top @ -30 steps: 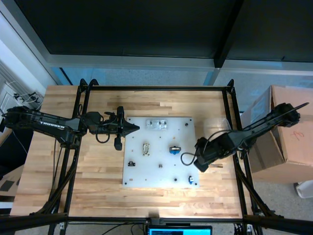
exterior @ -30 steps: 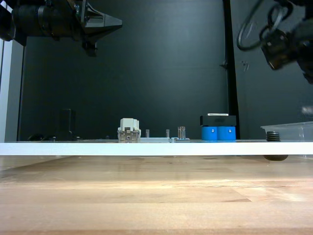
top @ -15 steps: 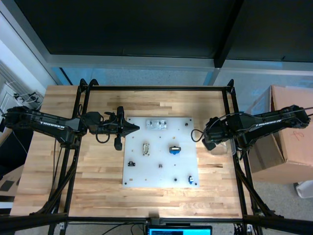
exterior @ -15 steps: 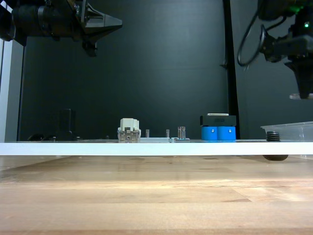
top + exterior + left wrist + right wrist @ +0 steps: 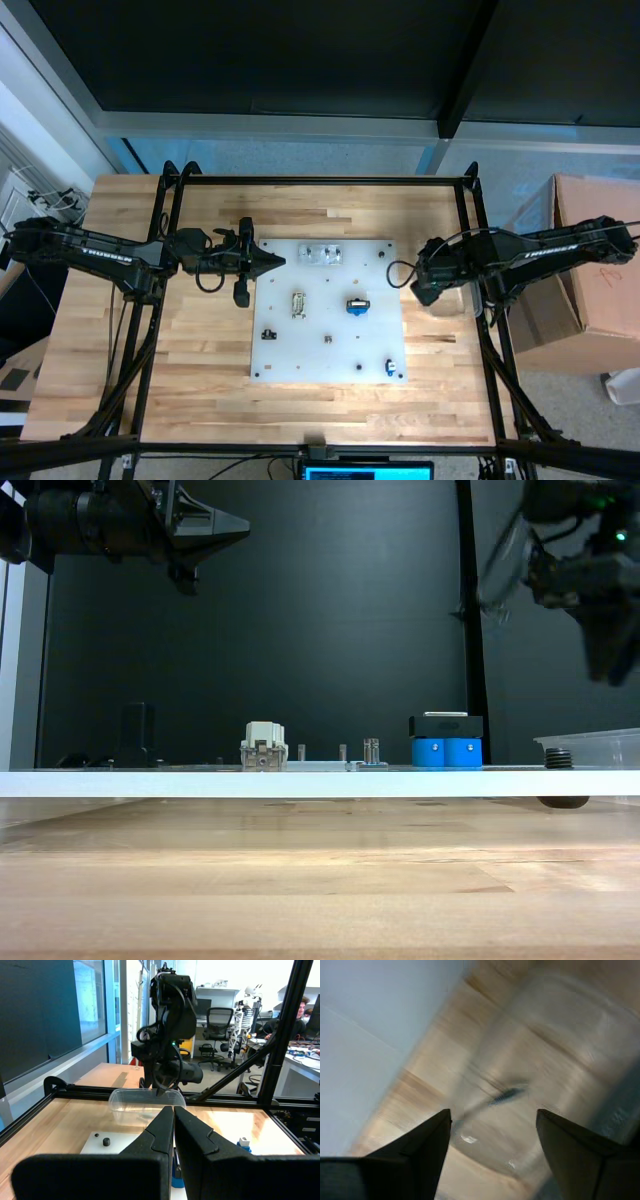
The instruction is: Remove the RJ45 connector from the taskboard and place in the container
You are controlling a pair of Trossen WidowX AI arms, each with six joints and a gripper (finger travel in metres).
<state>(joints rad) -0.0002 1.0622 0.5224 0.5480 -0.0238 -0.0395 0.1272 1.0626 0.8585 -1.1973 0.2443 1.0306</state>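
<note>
At the lower centre of the high view, the white taskboard (image 5: 320,345) is seen lying on the worktop (image 5: 200,400). A small blue part (image 5: 390,368) is seated at its lower right corner. Farther up, at the board's left edge, the left gripper (image 5: 173,1125) is held level, well above the board, and is clenched on nothing. At centre right, the right gripper (image 5: 493,1112) is pointed down over the clear container (image 5: 125,1105), with its fingers spread and empty. The RJ45 connector cannot be placed for certain; only a blurred dark streak (image 5: 505,1095) is made out inside the container.
</note>
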